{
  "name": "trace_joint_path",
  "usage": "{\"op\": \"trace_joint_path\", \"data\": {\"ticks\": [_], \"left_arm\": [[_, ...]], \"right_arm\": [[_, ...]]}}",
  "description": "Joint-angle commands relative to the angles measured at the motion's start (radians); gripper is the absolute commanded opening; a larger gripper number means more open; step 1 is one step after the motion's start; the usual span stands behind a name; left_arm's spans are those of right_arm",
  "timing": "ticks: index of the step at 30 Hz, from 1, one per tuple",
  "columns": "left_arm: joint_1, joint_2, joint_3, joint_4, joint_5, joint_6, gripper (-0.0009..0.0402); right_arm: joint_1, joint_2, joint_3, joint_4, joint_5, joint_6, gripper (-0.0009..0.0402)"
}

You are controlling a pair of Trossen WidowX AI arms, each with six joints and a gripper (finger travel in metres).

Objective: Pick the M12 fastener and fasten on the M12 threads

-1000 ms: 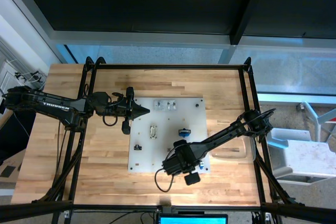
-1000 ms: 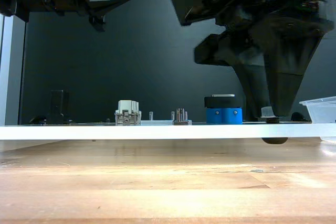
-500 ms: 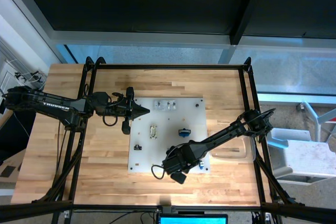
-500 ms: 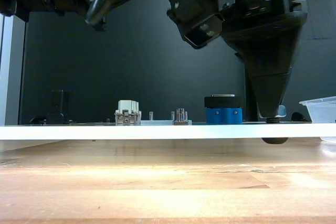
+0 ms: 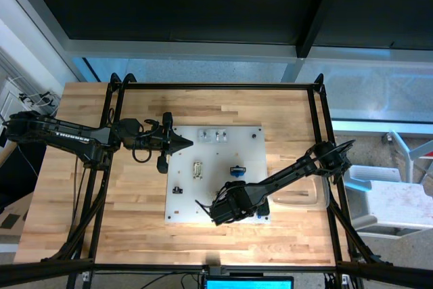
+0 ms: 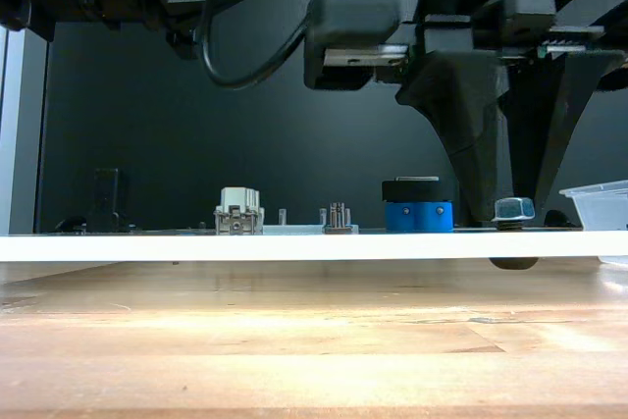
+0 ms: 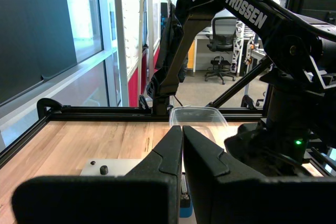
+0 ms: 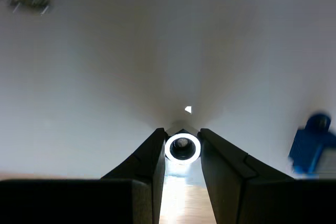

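The right gripper [image 6: 512,205] is pinching the small silver hexagonal metal nut [image 6: 514,209], jaws parted only by its width, seating it atop the short black ribbed stud [image 6: 509,227] at the near right edge of the smooth white plastic board [image 6: 294,245]. Fastening seems to be starting, so the next move is calling for wrist turns under light downward pressure. The left gripper [image 5: 187,143] is hovering over the board's far left edge, jaws closed and empty.
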Motion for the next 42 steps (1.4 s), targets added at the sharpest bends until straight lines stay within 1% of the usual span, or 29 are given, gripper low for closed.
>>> {"op": "trace_joint_path", "data": {"ticks": [1, 3, 6, 10, 14, 18, 19, 21, 25, 42], "left_arm": [[0.000, 0.000, 0.000, 0.000, 0.000, 0.000, 0.0000], [0.000, 0.000, 0.000, 0.000, 0.000, 0.000, 0.0000], [0.000, 0.000, 0.000, 0.000, 0.000, 0.000, 0.0000], [0.000, 0.000, 0.000, 0.000, 0.000, 0.000, 0.0000], [0.000, 0.000, 0.000, 0.000, 0.000, 0.000, 0.0000], [0.000, 0.000, 0.000, 0.000, 0.000, 0.000, 0.0000], [0.000, 0.000, 0.000, 0.000, 0.000, 0.000, 0.0000], [0.000, 0.000, 0.000, 0.000, 0.000, 0.000, 0.0000], [0.000, 0.000, 0.000, 0.000, 0.000, 0.000, 0.0000], [0.000, 0.000, 0.000, 0.000, 0.000, 0.000, 0.0000]], "right_arm": [[0.000, 0.000, 0.000, 0.003, 0.001, 0.195, 0.0036], [0.000, 0.000, 0.000, 0.004, 0.001, 0.339, 0.0036], [0.001, 0.000, 0.000, 0.003, 0.001, 0.520, 0.0036], [0.001, 0.000, 0.000, 0.004, 0.001, 0.723, 0.0036], [0.001, 0.000, 0.000, 0.004, 0.001, 0.945, 0.0036], [0.003, 0.000, 0.000, 0.004, 0.001, 1.130, 0.0036], [0.003, 0.000, 0.000, 0.004, 0.001, 1.144, 0.0036], [0.003, 0.000, 0.000, 0.005, 0.011, 1.133, 0.0036], [0.004, 0.000, 0.000, 0.006, 0.009, 1.120, 0.0036], [0.003, 0.000, 0.000, 0.011, 0.011, 1.120, 0.0036]]}}
